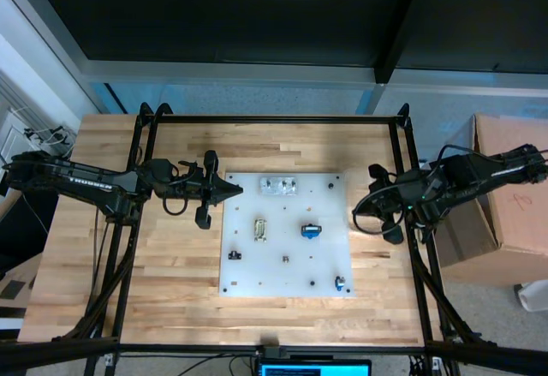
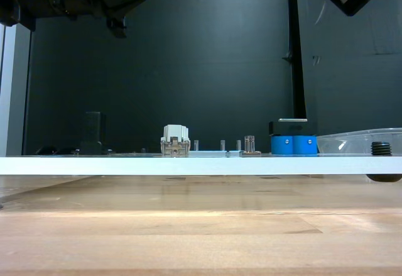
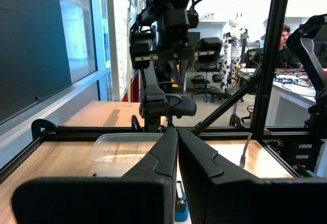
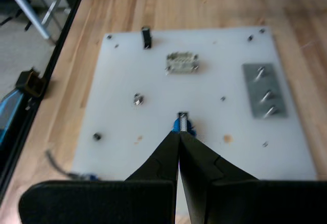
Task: Remove the RJ45 connector from the taskboard and place in the container
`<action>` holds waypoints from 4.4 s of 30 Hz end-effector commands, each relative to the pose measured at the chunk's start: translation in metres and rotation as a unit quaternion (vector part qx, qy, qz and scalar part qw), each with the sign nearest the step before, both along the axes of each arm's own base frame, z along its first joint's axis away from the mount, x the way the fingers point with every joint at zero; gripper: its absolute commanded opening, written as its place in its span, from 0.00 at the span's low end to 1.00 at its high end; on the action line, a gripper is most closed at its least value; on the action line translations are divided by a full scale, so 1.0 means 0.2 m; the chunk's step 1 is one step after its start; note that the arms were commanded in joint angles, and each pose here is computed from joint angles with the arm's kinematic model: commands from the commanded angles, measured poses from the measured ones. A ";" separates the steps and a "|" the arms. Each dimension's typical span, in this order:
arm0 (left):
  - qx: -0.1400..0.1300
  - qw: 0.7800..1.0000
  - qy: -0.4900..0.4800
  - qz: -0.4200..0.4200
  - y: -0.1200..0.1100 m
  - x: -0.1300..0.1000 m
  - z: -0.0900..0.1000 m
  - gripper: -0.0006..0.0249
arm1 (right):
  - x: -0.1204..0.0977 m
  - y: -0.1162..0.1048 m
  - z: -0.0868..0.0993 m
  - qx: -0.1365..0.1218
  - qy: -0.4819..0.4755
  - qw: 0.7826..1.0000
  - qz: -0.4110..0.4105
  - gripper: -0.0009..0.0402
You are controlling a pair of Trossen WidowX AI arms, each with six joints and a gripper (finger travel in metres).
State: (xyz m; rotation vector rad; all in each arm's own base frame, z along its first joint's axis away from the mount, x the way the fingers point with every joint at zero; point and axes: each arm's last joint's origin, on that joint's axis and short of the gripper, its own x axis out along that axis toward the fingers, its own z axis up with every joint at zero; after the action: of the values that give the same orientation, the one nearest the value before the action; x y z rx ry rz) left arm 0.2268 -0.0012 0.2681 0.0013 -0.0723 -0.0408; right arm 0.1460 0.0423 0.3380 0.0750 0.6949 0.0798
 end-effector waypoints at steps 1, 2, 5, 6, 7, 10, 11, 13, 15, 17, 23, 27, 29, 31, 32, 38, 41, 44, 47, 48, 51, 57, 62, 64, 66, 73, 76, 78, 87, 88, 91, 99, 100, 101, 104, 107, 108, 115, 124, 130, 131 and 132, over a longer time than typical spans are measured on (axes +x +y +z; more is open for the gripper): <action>0.000 1.000 0.000 0.000 0.00 0.00 0.00 0.02 | -0.01 0.03 0.00 0.001 0.031 0.999 0.010 0.02; 0.000 1.000 0.000 0.000 0.00 0.00 0.00 0.02 | -0.01 0.04 -0.01 0.003 0.041 0.999 0.011 0.02; 0.000 1.000 0.000 0.000 0.00 0.00 0.00 0.02 | -0.02 0.07 -0.02 0.001 0.070 0.997 0.024 0.02; 0.000 1.000 0.000 0.000 0.00 0.00 0.00 0.02 | -0.02 0.09 -0.03 0.000 0.080 0.996 0.029 0.02; 0.000 1.000 0.000 0.000 0.00 0.00 0.00 0.02 | -0.01 0.10 -0.03 -0.001 0.089 0.996 0.032 0.02; 0.000 1.000 0.000 0.000 0.00 0.00 0.00 0.02 | -0.01 0.14 -0.03 0.001 0.109 0.993 0.041 0.02; 0.000 1.000 0.000 0.000 0.00 0.00 0.00 0.03 | 0.00 0.16 -0.03 0.001 0.116 0.992 0.045 0.02; 0.000 1.000 0.000 0.000 0.00 0.00 0.00 0.02 | 0.02 0.20 -0.02 0.001 0.129 0.990 0.049 0.02; 0.000 1.000 0.000 0.000 0.00 0.00 0.00 0.02 | 0.04 0.23 -0.01 0.001 0.147 0.988 0.050 0.02; 0.000 1.000 0.000 0.000 0.00 0.00 0.00 0.03 | 0.06 0.27 0.00 -0.002 0.171 0.984 0.046 0.02; 0.000 1.000 0.000 0.000 0.00 0.00 0.00 0.03 | 0.13 0.38 0.01 -0.015 0.239 0.971 0.029 0.02; 0.000 1.000 0.000 0.000 0.00 0.00 0.00 0.02 | 0.18 0.45 0.02 -0.027 0.266 0.963 0.026 0.02; 0.000 1.000 0.000 0.000 0.00 0.00 0.00 0.02 | 0.19 0.48 0.02 -0.029 0.276 0.960 0.023 0.02; 0.000 1.000 0.000 0.000 0.00 0.00 0.00 0.03 | 0.21 0.51 0.03 -0.030 0.285 0.958 0.016 0.02; 0.000 1.000 0.000 0.000 0.00 0.00 0.00 0.02 | 0.22 0.52 0.03 -0.030 0.287 0.957 0.014 0.02; 0.000 1.000 0.000 0.000 0.00 0.00 0.00 0.02 | 0.26 0.57 0.01 -0.021 0.302 0.953 -0.015 0.02; 0.000 1.000 0.000 0.000 0.00 0.00 0.00 0.02 | 0.28 0.58 -0.01 -0.024 0.311 0.950 -0.024 0.02; 0.000 1.000 0.000 0.000 0.00 0.00 0.00 0.03 | 0.29 0.60 -0.04 -0.029 0.318 0.947 -0.027 0.04; 0.000 1.000 0.000 0.000 0.00 0.00 0.00 0.03 | 0.30 0.61 -0.05 -0.031 0.323 0.945 -0.034 0.10; 0.000 1.000 0.000 0.000 0.00 0.00 0.00 0.02 | 0.31 0.62 -0.06 -0.030 0.324 0.945 -0.037 0.13; 0.000 1.000 0.000 0.000 0.00 0.00 0.00 0.02 | 0.32 0.63 -0.07 -0.028 0.328 0.943 -0.047 0.22; 0.000 1.000 0.000 0.000 0.00 0.00 0.00 0.02 | 0.34 0.65 -0.11 -0.033 0.334 0.941 -0.049 0.38; 0.000 1.000 0.000 0.000 0.00 0.00 0.00 0.02 | 0.36 0.67 -0.14 -0.039 0.335 0.940 -0.050 0.50; 0.000 1.000 0.000 0.000 0.00 0.00 0.00 0.02 | 0.37 0.68 -0.15 -0.043 0.340 0.938 -0.051 0.54; 0.000 1.000 0.000 0.000 0.00 0.00 0.00 0.02 | 0.38 0.70 -0.17 -0.048 0.344 0.936 -0.052 0.57; 0.000 1.000 0.000 0.000 0.00 0.00 0.00 0.02 | 0.42 0.73 -0.23 -0.053 0.347 0.935 -0.052 0.63; 0.000 1.000 0.000 0.000 0.00 0.00 0.00 0.02 | 0.44 0.74 -0.25 -0.055 0.344 0.936 -0.053 0.62; 0.000 1.000 0.000 0.000 0.00 0.00 0.00 0.03 | 0.45 0.75 -0.26 -0.057 0.345 0.935 -0.054 0.62; 0.000 1.000 0.000 0.000 0.00 0.00 0.00 0.02 | 0.48 0.79 -0.33 -0.066 0.355 0.931 -0.055 0.62; 0.000 1.000 0.000 0.000 0.00 0.00 0.00 0.02 | 0.48 0.79 -0.34 -0.066 0.355 0.931 -0.055 0.62; 0.000 1.000 0.000 0.000 0.00 0.00 0.00 0.02 | 0.49 0.79 -0.35 -0.068 0.357 0.930 -0.054 0.62; 0.000 1.000 0.000 0.000 0.00 0.00 0.00 0.02 | 0.50 0.81 -0.39 -0.072 0.358 0.930 -0.045 0.62; 0.000 1.000 0.000 0.000 0.00 0.00 0.00 0.03 | 0.51 0.81 -0.40 -0.071 0.357 0.930 -0.045 0.62; 0.000 1.000 0.000 0.000 0.00 0.00 0.00 0.02 | 0.51 0.81 -0.40 -0.069 0.355 0.931 -0.044 0.62; 0.000 1.000 0.000 0.000 0.00 0.00 0.00 0.02 | 0.51 0.81 -0.43 -0.064 0.349 0.934 -0.043 0.62; 0.000 1.000 0.000 0.000 0.00 0.00 0.00 0.02 | 0.52 0.82 -0.44 -0.059 0.343 0.937 -0.041 0.62; 0.000 1.000 0.000 0.000 0.00 0.00 0.00 0.02 | 0.52 0.82 -0.45 -0.057 0.342 0.937 -0.041 0.62; 0.000 1.000 0.000 0.000 0.00 0.00 0.00 0.02 | 0.52 0.82 -0.48 -0.052 0.336 0.940 -0.039 0.62; 0.000 1.000 0.000 0.000 0.00 0.00 0.00 0.02 | 0.54 0.84 -0.53 -0.044 0.325 0.944 -0.038 0.62; 0.000 1.000 0.000 0.000 0.00 0.00 0.00 0.02 | 0.57 0.86 -0.58 -0.045 0.326 0.943 -0.038 0.62; 0.000 1.000 0.000 0.000 0.00 0.00 0.00 0.02 | 0.58 0.86 -0.57 -0.042 0.323 0.945 -0.038 0.62; 0.000 1.000 0.000 0.000 0.00 0.00 0.00 0.02 | 0.58 0.86 -0.57 -0.041 0.317 0.947 -0.038 0.62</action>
State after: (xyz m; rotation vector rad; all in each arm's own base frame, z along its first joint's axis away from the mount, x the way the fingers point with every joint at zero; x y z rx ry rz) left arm 0.2269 -0.0012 0.2682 0.0013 -0.0723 -0.0404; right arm 0.2608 0.2140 0.2232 0.0446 1.3511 -0.0548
